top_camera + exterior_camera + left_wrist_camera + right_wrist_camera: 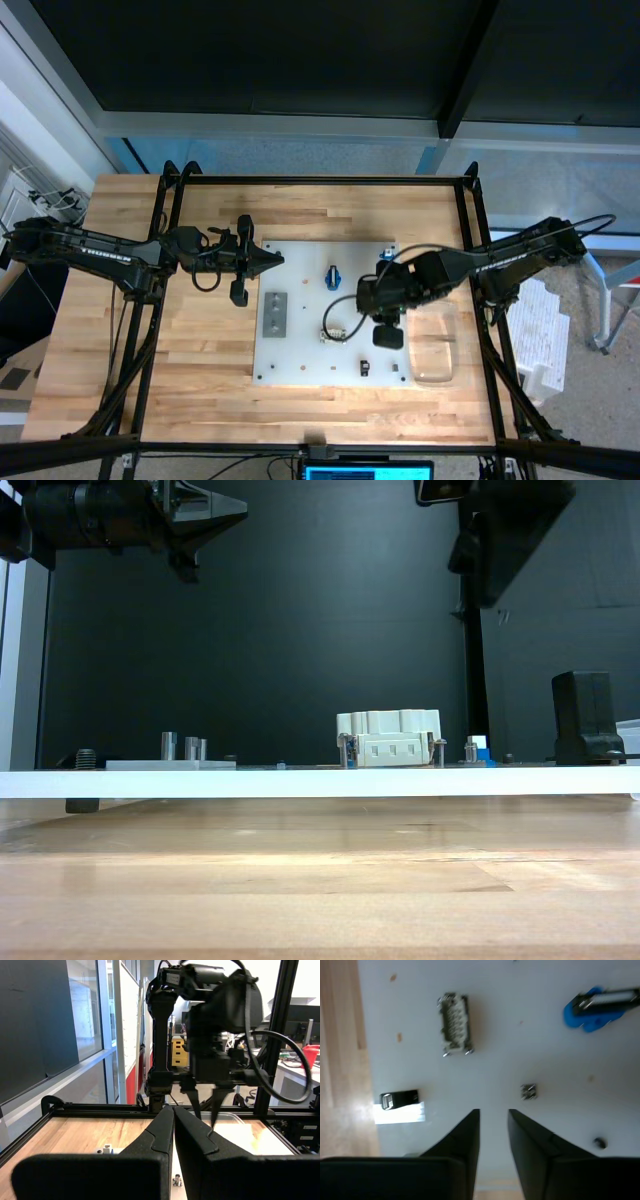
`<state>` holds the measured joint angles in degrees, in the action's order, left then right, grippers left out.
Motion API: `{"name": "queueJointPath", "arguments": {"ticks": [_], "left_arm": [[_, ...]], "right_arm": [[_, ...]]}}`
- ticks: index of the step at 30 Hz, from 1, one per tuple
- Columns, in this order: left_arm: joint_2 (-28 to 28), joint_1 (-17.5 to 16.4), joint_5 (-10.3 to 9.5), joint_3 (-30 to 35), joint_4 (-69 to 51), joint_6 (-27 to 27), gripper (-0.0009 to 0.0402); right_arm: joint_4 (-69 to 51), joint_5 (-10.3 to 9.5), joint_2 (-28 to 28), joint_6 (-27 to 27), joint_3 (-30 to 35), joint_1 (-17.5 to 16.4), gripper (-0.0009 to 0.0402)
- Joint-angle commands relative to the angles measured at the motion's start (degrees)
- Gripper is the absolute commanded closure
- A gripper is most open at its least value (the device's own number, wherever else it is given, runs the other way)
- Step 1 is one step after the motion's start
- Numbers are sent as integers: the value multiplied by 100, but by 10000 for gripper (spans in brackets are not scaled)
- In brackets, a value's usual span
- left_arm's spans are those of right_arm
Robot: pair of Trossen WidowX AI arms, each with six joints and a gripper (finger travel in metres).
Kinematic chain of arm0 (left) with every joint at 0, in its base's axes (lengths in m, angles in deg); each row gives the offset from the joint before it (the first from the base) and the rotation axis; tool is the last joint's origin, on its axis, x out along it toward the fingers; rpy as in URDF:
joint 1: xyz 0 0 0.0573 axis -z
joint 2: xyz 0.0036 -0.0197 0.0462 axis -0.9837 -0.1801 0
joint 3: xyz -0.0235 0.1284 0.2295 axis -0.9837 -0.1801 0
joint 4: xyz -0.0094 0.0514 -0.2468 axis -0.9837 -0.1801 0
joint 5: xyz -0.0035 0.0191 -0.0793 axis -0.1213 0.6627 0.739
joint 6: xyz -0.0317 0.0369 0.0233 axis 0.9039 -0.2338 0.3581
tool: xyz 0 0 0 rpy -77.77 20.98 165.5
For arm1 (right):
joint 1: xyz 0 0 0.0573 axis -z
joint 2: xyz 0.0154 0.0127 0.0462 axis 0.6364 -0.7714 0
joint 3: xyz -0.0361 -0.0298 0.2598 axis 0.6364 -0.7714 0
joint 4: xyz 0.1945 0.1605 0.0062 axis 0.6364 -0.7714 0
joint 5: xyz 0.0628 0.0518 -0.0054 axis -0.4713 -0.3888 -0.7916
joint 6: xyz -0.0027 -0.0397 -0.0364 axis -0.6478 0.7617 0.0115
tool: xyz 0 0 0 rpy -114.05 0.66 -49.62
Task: Pick the 16mm bar and install on taskboard
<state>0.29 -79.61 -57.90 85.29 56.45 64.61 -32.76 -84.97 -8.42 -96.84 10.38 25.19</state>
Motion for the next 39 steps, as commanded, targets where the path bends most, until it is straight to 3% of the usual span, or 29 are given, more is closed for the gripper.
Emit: {"name": "queueJointPath", "arguments": {"ticks": [1, 7, 12, 21, 26, 39], "left_arm": [[-2, 0, 0, 2, 2, 0, 393], [-2, 0, 0, 2, 2, 0, 393], [-2, -2, 0, 2, 2, 0, 393], [-2, -2, 0, 2, 4, 0, 393], [-2, -2, 0, 2, 2, 0, 393], [-2, -2, 0, 2, 2, 0, 393]], "right_arm": [[155, 9, 48, 372, -4, 321, 385], [605, 9, 197, 925, -2, 839, 396], [1224, 101, 380, 1224, -9, 1049, 393], [2643, 79, 643, 1676, -118, 1222, 393], [3362, -225, 835, 1698, -374, 1340, 393], [5217, -225, 1388, 1622, -1377, 1390, 393]]}}
